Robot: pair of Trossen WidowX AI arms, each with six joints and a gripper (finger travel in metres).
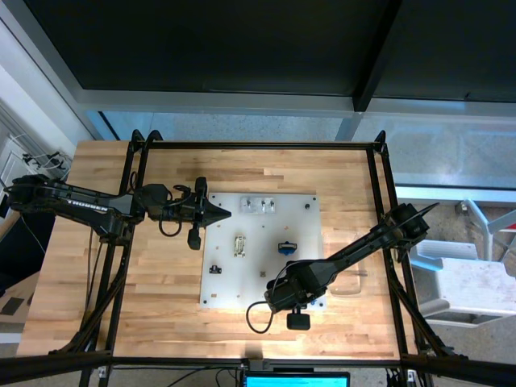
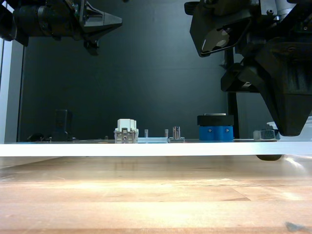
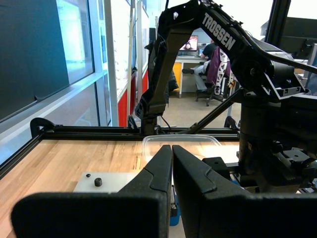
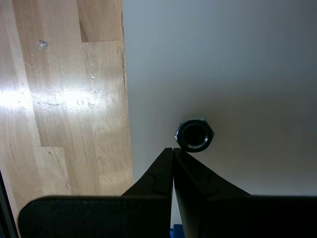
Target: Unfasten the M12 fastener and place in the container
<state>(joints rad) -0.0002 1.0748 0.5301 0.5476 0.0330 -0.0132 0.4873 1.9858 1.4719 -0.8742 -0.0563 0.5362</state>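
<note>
Small silver hex nut (image 4: 194,135) sits on the white board (image 4: 237,59), low right in the low view; whether on its stud is unclear. Right gripper (image 4: 173,149), pinched closed and empty, is just beside it. Left gripper (image 3: 172,148), closed, hangs upper left. Nut is likely light, rigid, slick; grip opposite flats.

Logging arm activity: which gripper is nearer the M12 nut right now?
Right. The right gripper, shut, has its tips just beside the M12 nut, not gripping it. The left gripper hangs shut above the far left edge of the white board, well away.
</note>
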